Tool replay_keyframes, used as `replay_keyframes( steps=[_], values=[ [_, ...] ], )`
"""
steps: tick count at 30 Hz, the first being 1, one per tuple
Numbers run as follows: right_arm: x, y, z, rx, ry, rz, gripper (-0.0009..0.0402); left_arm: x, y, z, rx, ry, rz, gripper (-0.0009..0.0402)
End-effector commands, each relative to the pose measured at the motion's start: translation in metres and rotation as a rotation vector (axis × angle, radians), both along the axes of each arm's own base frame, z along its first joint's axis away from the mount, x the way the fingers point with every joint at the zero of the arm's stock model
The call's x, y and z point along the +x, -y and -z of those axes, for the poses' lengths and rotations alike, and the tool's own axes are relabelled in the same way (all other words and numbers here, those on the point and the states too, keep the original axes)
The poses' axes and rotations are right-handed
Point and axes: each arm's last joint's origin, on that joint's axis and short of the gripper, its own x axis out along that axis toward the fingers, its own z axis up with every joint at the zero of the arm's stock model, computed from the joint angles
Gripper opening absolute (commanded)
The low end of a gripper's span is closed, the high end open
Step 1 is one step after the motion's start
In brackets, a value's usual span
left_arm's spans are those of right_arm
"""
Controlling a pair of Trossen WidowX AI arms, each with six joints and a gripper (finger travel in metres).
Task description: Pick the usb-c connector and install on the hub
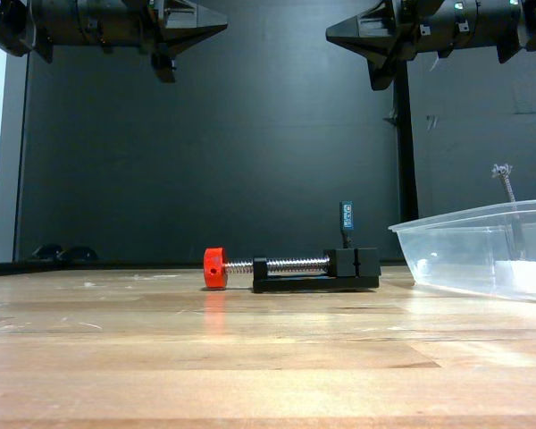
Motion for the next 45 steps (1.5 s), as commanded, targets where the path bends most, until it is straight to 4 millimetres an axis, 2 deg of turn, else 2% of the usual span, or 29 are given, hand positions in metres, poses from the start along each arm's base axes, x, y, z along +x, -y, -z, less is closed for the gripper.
replay_keyframes(
  steps=[1, 15, 27, 45],
  values=[
    [0.000, 0.000, 0.000, 0.000, 0.001, 0.000, 0.0000, 0.000, 0.000, 0.000, 0.000, 0.001, 0.000, 0.0000],
    [0.000, 0.000, 0.000, 0.009, -0.010, 0.001, 0.0000, 0.000, 0.000, 0.000, 0.000, 0.000, 0.000, 0.0000],
    [-0.008, -0.007, -0.013, 0.030, -0.470, -0.023, 0.0000, 0.000, 0.000, 0.000, 0.000, 0.001, 0.000, 0.0000],
    [-0.029, -0.021, -0.012, 0.064, -0.794, -0.053, 0.0000, 0.000, 0.000, 0.000, 0.000, 0.001, 0.000, 0.0000]
  ],
)
